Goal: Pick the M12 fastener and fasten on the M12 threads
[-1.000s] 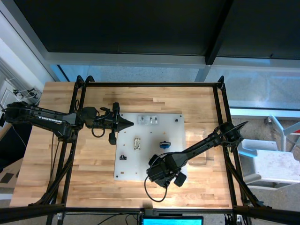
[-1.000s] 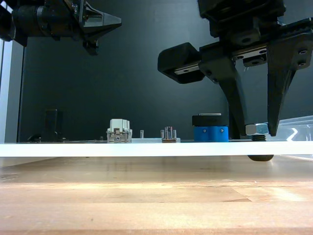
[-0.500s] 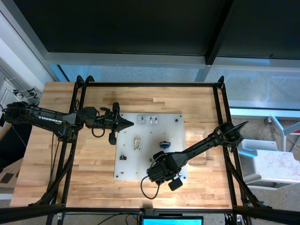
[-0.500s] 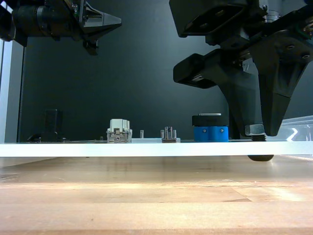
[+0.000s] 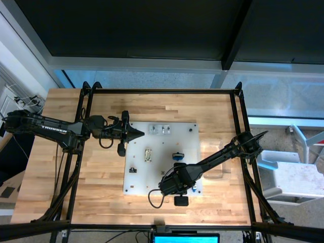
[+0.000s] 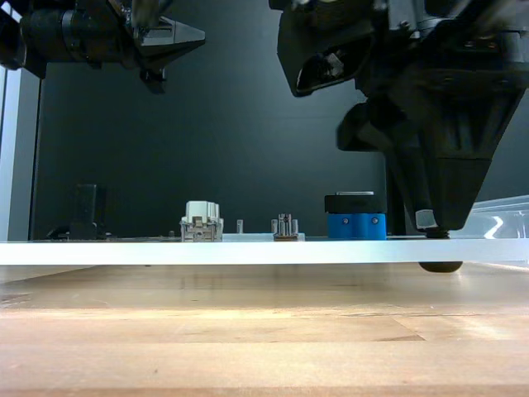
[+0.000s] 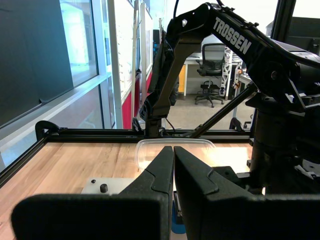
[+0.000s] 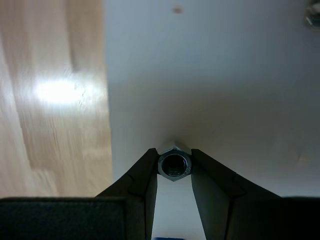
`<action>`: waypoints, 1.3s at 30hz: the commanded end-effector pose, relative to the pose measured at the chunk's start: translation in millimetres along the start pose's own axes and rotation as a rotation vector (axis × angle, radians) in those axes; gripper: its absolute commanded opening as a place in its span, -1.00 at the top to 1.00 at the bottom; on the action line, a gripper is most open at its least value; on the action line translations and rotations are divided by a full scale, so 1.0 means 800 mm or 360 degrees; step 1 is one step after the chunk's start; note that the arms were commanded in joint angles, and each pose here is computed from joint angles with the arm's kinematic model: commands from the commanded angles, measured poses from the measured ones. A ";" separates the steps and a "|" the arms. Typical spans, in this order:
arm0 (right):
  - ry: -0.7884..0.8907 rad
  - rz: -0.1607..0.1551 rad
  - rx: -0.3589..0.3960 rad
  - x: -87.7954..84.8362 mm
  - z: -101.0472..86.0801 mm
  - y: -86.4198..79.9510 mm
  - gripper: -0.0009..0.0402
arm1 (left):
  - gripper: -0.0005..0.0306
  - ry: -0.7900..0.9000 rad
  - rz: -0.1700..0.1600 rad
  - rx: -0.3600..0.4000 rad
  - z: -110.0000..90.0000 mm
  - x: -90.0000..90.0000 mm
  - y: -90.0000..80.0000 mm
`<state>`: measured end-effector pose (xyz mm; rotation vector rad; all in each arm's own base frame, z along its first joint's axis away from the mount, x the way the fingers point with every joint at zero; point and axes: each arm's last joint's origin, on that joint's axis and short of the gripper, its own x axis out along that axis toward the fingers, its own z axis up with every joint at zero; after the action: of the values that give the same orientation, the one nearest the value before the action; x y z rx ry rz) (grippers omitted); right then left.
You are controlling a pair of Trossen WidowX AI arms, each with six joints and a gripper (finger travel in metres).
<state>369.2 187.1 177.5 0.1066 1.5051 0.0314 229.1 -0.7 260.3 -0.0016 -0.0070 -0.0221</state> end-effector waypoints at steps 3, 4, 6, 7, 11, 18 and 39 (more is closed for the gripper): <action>0.0003 -0.0007 0.0479 0.001 0.000 0.000 0.96 | 0.97 -0.0001 -0.0001 0.0000 0.000 0.000 0.000; 0.0004 -0.0008 0.0575 0.001 0.000 -0.001 0.96 | 0.96 -0.0001 -0.0001 0.0000 0.000 0.000 0.000; 0.0005 -0.0010 0.0759 0.001 -0.001 -0.001 0.96 | 0.97 -0.0001 0.0000 0.0000 0.000 0.000 0.000; 0.0005 -0.0010 0.0840 0.002 -0.001 0.000 0.96 | 0.96 -0.0001 0.0000 0.0000 0.000 0.000 0.000; 0.0000 -0.0006 0.1106 0.002 -0.001 0.000 0.96 | 0.97 -0.0001 0.0001 0.0000 0.000 0.000 0.000; 0.0000 -0.0006 0.1561 0.002 -0.001 0.001 0.96 | 0.96 -0.0001 0.0001 0.0000 0.000 0.000 0.000; -0.0004 0.0000 0.2977 0.002 -0.002 0.003 0.96 | 0.96 -0.0001 0.0000 0.0000 0.000 0.000 0.000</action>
<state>367.9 189.3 176.6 1.5333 1.0741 -1.3475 229.2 -0.7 260.4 -0.0020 -0.0074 -0.0221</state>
